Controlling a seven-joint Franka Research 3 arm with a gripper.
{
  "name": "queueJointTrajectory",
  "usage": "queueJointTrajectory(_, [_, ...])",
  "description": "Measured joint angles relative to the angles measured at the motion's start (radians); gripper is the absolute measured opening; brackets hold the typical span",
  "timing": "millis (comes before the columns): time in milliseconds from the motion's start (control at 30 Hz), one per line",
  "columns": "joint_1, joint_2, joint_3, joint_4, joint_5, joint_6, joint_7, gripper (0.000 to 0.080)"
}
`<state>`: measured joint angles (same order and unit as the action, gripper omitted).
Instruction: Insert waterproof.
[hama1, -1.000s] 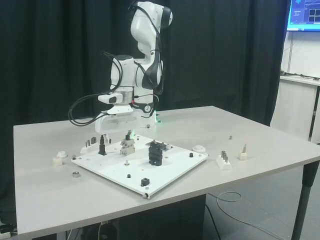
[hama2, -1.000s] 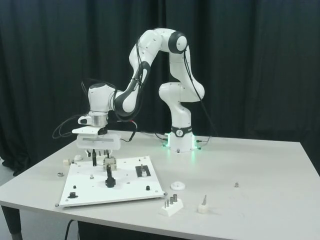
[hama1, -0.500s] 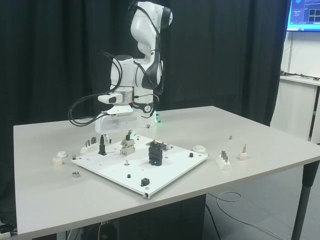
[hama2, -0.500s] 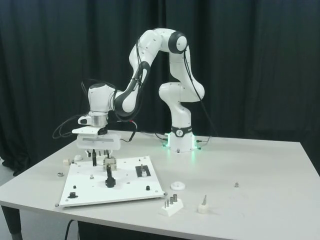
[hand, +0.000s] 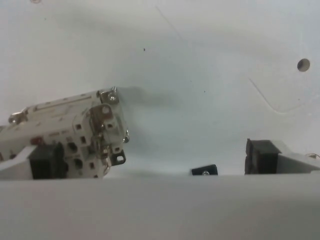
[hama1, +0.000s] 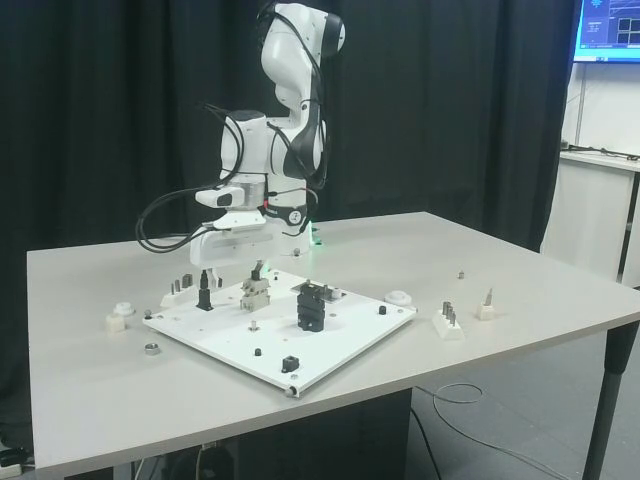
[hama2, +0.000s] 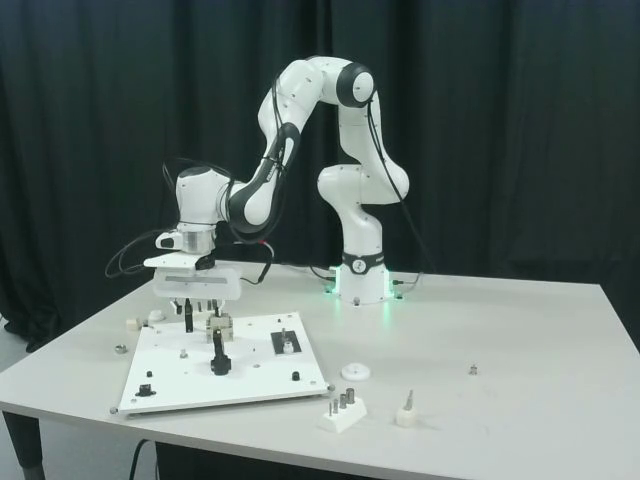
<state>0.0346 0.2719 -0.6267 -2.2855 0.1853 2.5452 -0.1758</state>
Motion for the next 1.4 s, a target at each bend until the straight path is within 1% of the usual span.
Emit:
queueJointTrajectory(167, [0.0,0.002,0.0,0.0,0.0,0.001,0.0,0.08])
queueJointTrajectory(367, [-0.002,0.026,-0.001,0.001,0.008,0.024,0.0,0.08])
queueJointTrajectory(533, [-0.003,0.028,-0.002,0.008,0.011,0.024,-0.001,0.08])
queueJointTrajectory(733, [-0.003,0.027,-0.016,0.017,0.011,0.026,-0.001,0.08])
queueJointTrajectory(1133, [0.007,0.014,-0.017,0.021,0.013,-0.013,0.002,0.08])
queueJointTrajectory(1400, [0.027,-0.015,-0.017,0.021,0.019,-0.069,0.03,0.08])
